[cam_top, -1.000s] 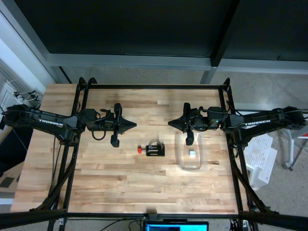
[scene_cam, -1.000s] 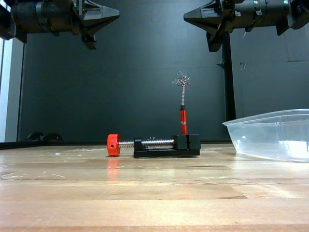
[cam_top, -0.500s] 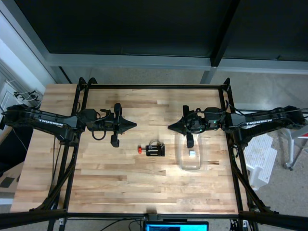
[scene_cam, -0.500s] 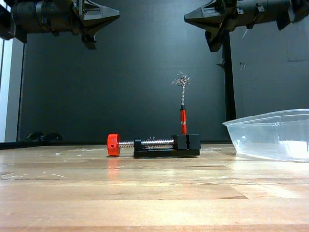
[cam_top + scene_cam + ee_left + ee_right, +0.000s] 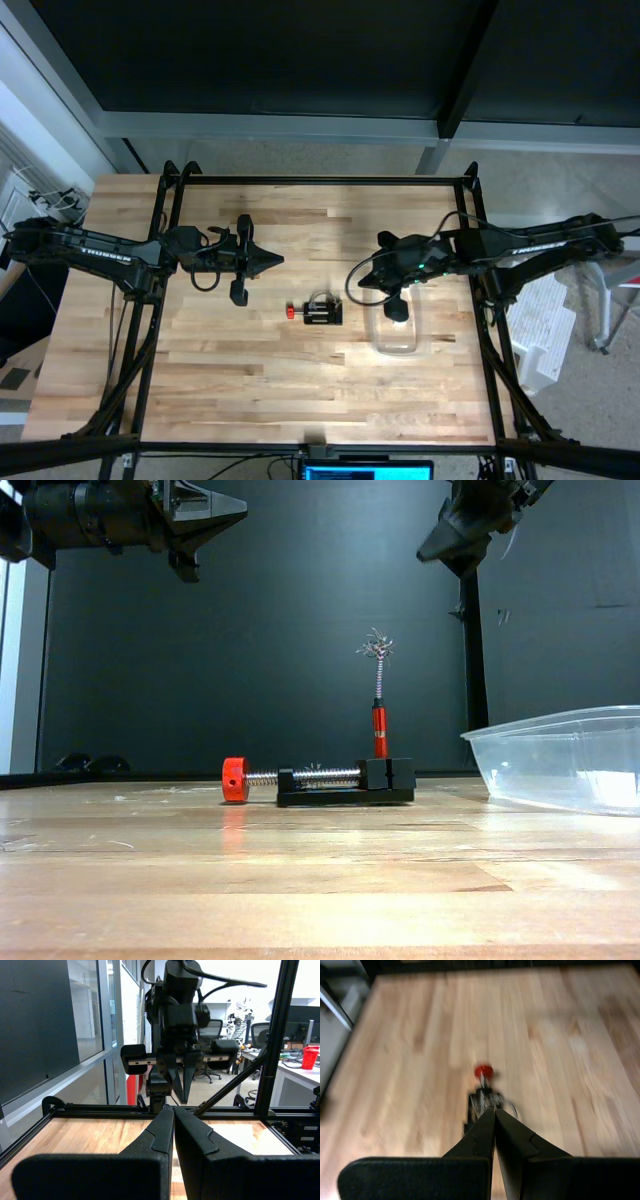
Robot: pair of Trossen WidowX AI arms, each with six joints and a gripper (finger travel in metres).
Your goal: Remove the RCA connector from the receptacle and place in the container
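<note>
The receptacle (image 5: pixel 323 313) is a small black block with a red tip, lying mid-table; it also shows in the low view (image 5: pixel 345 780) and the right wrist view (image 5: pixel 481 1102). The RCA connector (image 5: pixel 380 730), a thin red plug with a springy silver wire above it, stands upright in the block. The clear container (image 5: pixel 384 344) sits just right of the block (image 5: pixel 560 755). My right gripper (image 5: pixel 352 288) is shut, tilted down and hanging high above the table between block and container (image 5: pixel 422 554) (image 5: pixel 494 1110). My left gripper (image 5: pixel 280 260) is shut and parked high to the left (image 5: pixel 243 510) (image 5: pixel 173 1107).
A black frame rail (image 5: pixel 320 181) runs along the table's far edge, with side struts down both sides. A dark post (image 5: pixel 470 670) stands behind the container. A screen (image 5: pixel 365 468) sits at the near edge.
The right gripper has swung forward and tilted downward, moving left toward the receptacle. The left arm, block, connector and container have not moved.
</note>
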